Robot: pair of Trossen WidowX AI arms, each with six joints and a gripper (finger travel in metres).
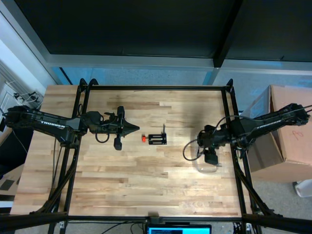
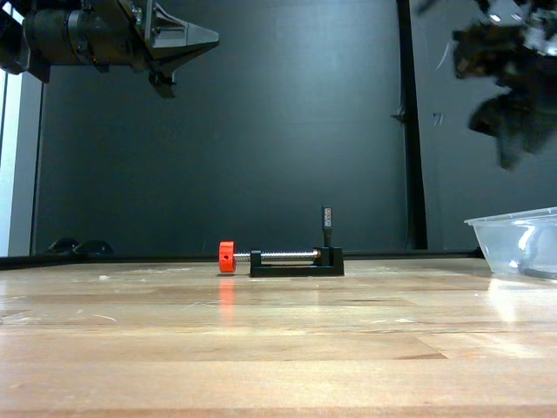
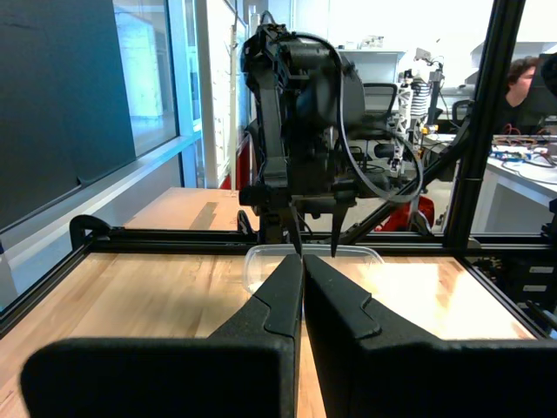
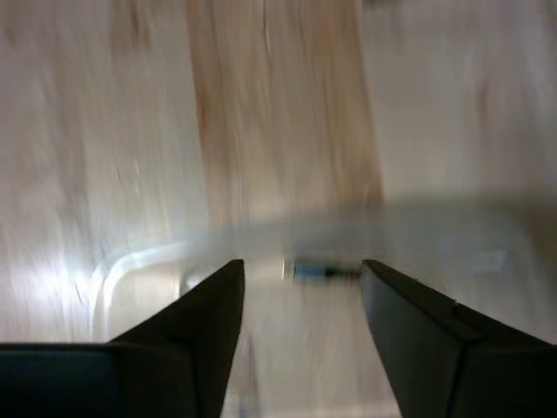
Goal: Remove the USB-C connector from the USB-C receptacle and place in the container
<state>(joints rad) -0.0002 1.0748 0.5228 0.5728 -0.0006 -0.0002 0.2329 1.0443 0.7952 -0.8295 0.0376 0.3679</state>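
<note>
Low view: left tool (image 2: 204,37) together aloft; right tool (image 4: 302,264) apart over container's (image 2: 520,233) blurred connector (image 4: 329,273).

The table (image 1: 146,170) is seen from above its near edge and, low down, level along its top; the clamp (image 1: 157,139) is shared by both views. From the left wrist the tub (image 3: 364,252) is faced across the table past the left claw (image 3: 302,259); from the right wrist it is looked down on closely past the right claw (image 4: 302,264).
</note>
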